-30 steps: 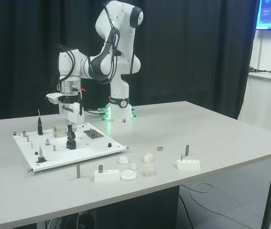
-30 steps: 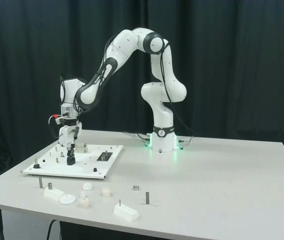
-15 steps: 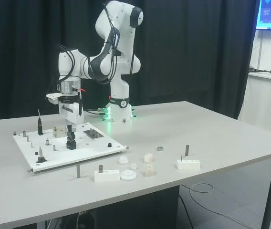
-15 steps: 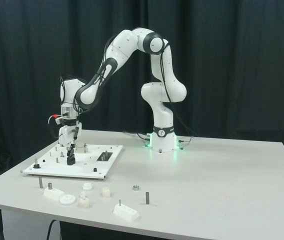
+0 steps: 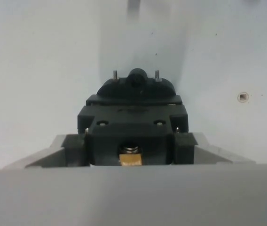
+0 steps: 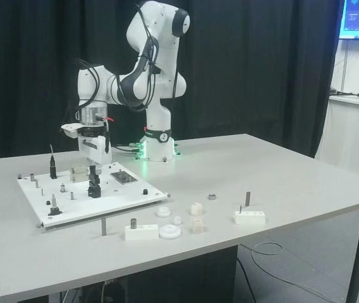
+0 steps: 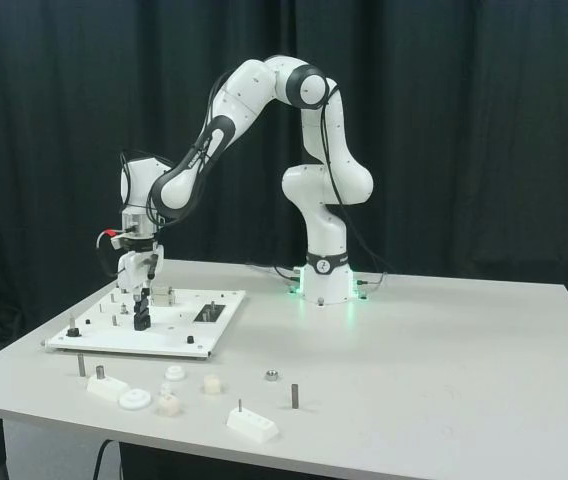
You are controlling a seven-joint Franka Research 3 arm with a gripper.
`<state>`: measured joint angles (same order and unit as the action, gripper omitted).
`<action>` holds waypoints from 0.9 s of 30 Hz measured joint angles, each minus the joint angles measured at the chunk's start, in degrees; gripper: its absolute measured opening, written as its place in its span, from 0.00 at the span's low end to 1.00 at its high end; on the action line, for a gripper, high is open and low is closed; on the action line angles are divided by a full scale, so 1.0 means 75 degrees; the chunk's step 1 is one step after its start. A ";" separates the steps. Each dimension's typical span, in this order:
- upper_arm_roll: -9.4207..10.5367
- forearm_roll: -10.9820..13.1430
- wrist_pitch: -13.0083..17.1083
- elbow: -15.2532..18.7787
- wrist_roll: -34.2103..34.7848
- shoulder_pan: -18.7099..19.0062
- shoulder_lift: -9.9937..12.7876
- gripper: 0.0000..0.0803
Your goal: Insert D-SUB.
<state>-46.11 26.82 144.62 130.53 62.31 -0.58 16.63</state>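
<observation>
The black D-SUB connector (image 5: pixel 132 115) fills the middle of the wrist view, held between my two fingers (image 5: pixel 70 149) and standing against the white board (image 5: pixel 39 70). In the first room view my gripper (image 6: pixel 94 183) points straight down over the left part of the white board (image 6: pixel 135 194), shut on the black D-SUB connector (image 6: pixel 93 188), whose lower end touches the board. The second room view shows the same: gripper (image 7: pixel 141 310) upright, the connector (image 7: pixel 142 321) at the board (image 7: pixel 164 343). The socket beneath it is hidden.
On the board stand a grey block (image 6: pixel 77 173), a dark rectangular slot (image 6: pixel 122 177), a black knob (image 6: pixel 146 191) and several small pegs. In front of the board lie white blocks (image 6: pixel 141 232), white round parts (image 6: pixel 169 232), a grey peg (image 6: pixel 248 199) and a nut (image 6: pixel 212 196).
</observation>
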 joint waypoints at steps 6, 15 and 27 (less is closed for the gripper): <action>0.0012 0.0000 0.0007 0.0000 0.0000 0.0002 0.0022 0.47; 0.0015 0.0000 0.0034 -0.0018 0.0000 0.0004 0.0073 0.47; 0.0016 0.0000 0.0066 -0.0041 0.0000 0.0003 0.0112 0.47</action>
<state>-45.99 26.82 145.11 130.23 62.31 -0.55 17.47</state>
